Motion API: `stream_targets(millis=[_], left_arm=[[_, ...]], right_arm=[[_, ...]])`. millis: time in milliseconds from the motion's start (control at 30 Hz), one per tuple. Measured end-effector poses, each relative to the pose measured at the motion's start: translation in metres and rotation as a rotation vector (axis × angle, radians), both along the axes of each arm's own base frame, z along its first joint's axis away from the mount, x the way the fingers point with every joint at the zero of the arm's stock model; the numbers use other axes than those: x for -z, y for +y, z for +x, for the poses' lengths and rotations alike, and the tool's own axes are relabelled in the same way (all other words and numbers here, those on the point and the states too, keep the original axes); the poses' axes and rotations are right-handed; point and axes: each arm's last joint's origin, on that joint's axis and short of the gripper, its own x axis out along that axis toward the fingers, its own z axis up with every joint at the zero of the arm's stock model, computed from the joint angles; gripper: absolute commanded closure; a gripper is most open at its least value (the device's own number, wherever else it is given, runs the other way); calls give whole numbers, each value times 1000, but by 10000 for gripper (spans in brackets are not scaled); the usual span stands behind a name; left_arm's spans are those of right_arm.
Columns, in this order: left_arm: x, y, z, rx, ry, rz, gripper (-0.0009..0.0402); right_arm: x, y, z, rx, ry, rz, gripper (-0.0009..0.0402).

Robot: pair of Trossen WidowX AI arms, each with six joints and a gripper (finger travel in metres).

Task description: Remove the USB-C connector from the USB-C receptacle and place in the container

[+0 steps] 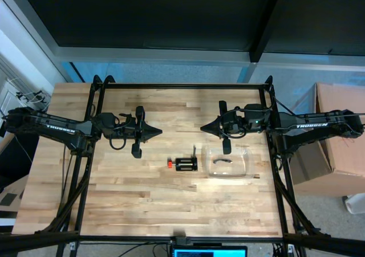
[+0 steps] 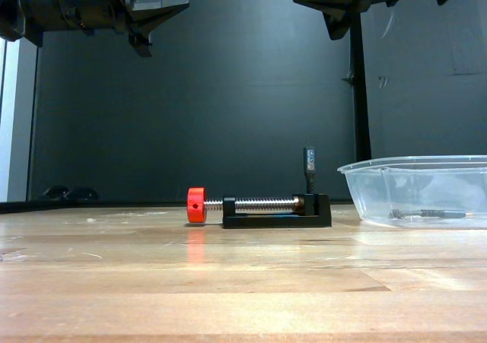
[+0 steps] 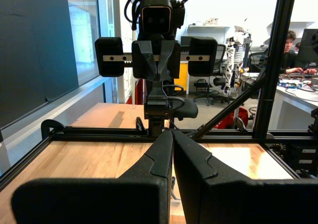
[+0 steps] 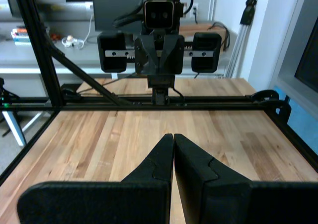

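Pale butcher-block planks form the light wooden table (image 1: 142, 211), boxed in by a black metal frame (image 1: 182, 86), with a dark wall panel (image 2: 251, 92) behind it and a brown cardboard box (image 1: 336, 126) standing off the right edge. Near the table's middle sits a small black clamp vise with a red knob (image 1: 186, 164), and the slim black USB-C receptacle (image 2: 309, 160) stands upright at the vise's right end. Just to the right of the vise is the clear plastic container (image 1: 246, 164), a shallow rounded tub. The dark, slender USB-C connector (image 1: 223, 161) lies free and flat on the container's floor, clear of the receptacle. Its long axis runs roughly left to right across the table, level with the surface in the low view (image 2: 430, 214); which end is the plug cannot be told. The left gripper (image 1: 157, 131) hangs high above the table, left of the vise, pointing inward toward the right arm, its jaws pressed together with nothing between them. The right gripper (image 1: 204, 128) hangs at a similar height, up and behind the container, pointing back toward the left arm, its jaws likewise closed on nothing.
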Motion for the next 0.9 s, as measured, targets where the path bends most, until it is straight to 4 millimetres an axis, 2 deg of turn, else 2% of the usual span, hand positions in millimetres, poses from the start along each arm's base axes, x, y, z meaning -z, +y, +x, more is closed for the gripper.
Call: stream_targets(millis=[433,900], left_arm=[[0,0,0,0,0,0,393],[0,0,0,0,0,0,393]], right_arm=[[24,-2,-27,19,-166,33,393],[29,-2,-29,42,-164,33,393]])
